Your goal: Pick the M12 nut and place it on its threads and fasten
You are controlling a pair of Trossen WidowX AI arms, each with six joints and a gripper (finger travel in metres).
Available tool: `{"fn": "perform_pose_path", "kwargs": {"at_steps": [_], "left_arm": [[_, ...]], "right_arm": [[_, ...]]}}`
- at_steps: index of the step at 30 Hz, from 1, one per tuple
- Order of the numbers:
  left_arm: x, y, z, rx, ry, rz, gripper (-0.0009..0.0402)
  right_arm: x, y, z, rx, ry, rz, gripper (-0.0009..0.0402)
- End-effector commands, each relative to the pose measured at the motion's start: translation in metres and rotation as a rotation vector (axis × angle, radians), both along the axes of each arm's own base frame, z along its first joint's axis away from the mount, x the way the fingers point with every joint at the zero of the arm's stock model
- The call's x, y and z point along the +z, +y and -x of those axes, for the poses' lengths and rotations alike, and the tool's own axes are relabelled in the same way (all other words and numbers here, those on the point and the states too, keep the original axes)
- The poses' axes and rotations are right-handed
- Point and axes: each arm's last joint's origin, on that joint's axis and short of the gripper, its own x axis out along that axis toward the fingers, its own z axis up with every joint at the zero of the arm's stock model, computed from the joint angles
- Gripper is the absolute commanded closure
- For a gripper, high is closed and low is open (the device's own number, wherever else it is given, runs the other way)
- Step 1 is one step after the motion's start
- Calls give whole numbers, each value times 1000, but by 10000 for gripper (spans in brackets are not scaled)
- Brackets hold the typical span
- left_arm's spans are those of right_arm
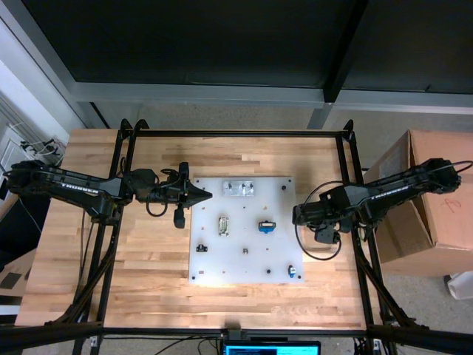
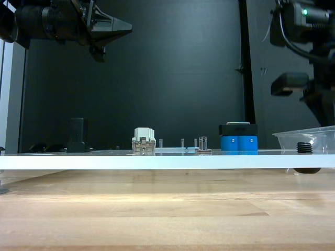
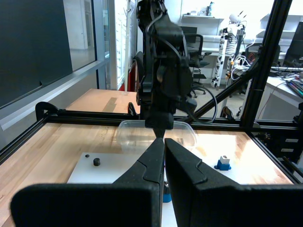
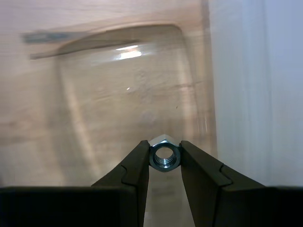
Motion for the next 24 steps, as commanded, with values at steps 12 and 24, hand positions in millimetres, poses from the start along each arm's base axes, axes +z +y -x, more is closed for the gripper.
{"fn": "perform_pose_path", "kwargs": {"at_steps": [12, 24], "left_arm": [[0, 0, 0, 0, 0, 0, 393], [0, 0, 0, 0, 0, 0, 393]], "right_arm": [[37, 38, -21, 154, -11, -84, 389], [42, 93, -88, 184, 8, -88, 389]]}}
